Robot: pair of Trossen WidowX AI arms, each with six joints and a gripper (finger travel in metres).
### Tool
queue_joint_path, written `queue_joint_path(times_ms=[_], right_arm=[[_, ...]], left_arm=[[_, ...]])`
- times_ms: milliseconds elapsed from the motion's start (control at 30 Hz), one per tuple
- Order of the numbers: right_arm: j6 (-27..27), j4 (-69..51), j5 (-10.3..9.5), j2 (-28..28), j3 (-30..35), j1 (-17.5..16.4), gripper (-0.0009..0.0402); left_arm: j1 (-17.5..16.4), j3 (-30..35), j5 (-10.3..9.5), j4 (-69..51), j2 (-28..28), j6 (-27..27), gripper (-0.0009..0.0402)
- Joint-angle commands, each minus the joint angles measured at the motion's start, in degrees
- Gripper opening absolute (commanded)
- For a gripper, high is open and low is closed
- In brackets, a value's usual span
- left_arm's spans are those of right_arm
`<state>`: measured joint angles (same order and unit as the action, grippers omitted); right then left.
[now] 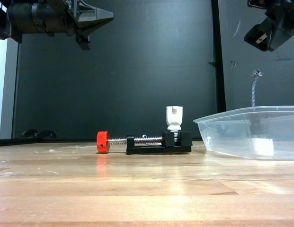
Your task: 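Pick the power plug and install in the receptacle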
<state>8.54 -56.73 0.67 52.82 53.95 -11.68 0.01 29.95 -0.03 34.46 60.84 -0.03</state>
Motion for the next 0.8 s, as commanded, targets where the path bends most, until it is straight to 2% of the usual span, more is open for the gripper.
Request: queue_joint_path(times_ms=[33,233,667,733,800], right_arm=[[-0.1,0.0,-0.07,1.2,0.0,-0.1,0.0000],[-0.1,0.0,1.20,3.7,-0.3,-0.2,0.0010],[2.0,4.0,1.33,11.2,-2.2,-1.2,0.0181],[2.2,5.5,1.88,12.1,-2.7,-1.9,0.0197],[2.6,6.1,3.41,13.0,-3.0,-2.5,0.0207]], left_arm=[[0.0,0.0,0.00,0.0,0.0,0.0,0.0000],[0.0,0.0,0.00,0.0,0.0,0.0,0.0000],[0.0,0.0,0.00,0.0,0.0,0.0,0.0000],[0.0,0.0,0.00,0.0,0.0,0.0,0.0000],[0.0,0.0,0.00,0.0,0.0,0.0,0.0000]])
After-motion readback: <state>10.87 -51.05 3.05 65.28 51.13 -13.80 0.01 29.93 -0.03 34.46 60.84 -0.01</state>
